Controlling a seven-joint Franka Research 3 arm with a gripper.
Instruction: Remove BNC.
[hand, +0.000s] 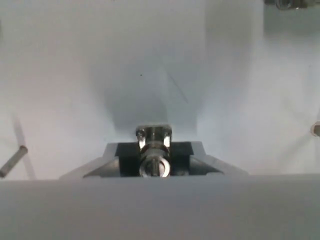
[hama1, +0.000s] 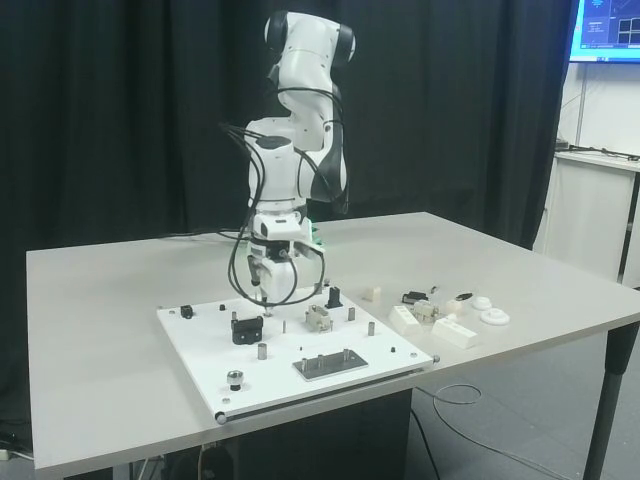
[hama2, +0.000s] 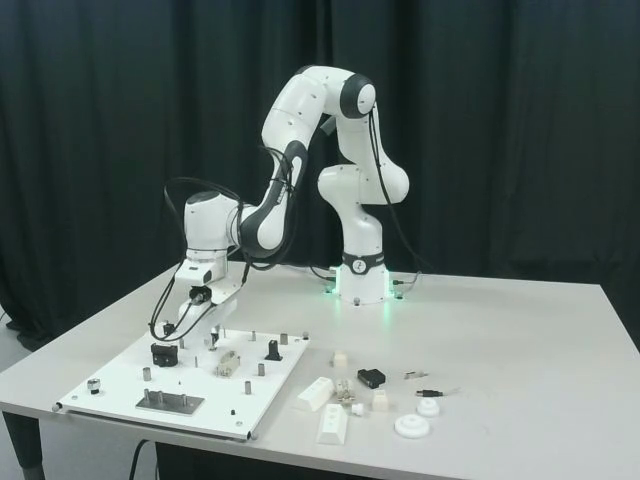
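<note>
One thing matters here: the BNC (hand: 155, 152). It stands near the far edge of the white board (hama1: 200, 345), left of the board's middle, and in the wrist view it sits dead centre beneath me, its square flange on the board's surface and its barrel pointing up at the camera.

Going across the board from its left side, there is a black block (hama1: 243, 330), then my end effector (hama1: 266, 288) hanging low over the board's far part with the BNC under it. Past that are a small fitting (hama1: 318, 318) near the board's middle and a black bracket (hama1: 333, 296) towards the board's far right. Off the board's right edge, loose white parts (hama1: 440, 322) lie on the worktop (hama1: 100, 300).

I cannot tell from these views whether my end effector is wide, narrow or already closed on the connector. Dark gaps show on either side of the barrel, but contact itself is not visible.

My guess is that I am at the grasp, with the BNC not yet out. The main risk is pulling straight up: a connector like this probably locks by a twist, so a plain lift could drag the whole board or let the smooth barrel slip. A grip set too high could slide off the barrel. If I turn off-axis, I could jam the lock or swing into the black block just beside me.
</note>
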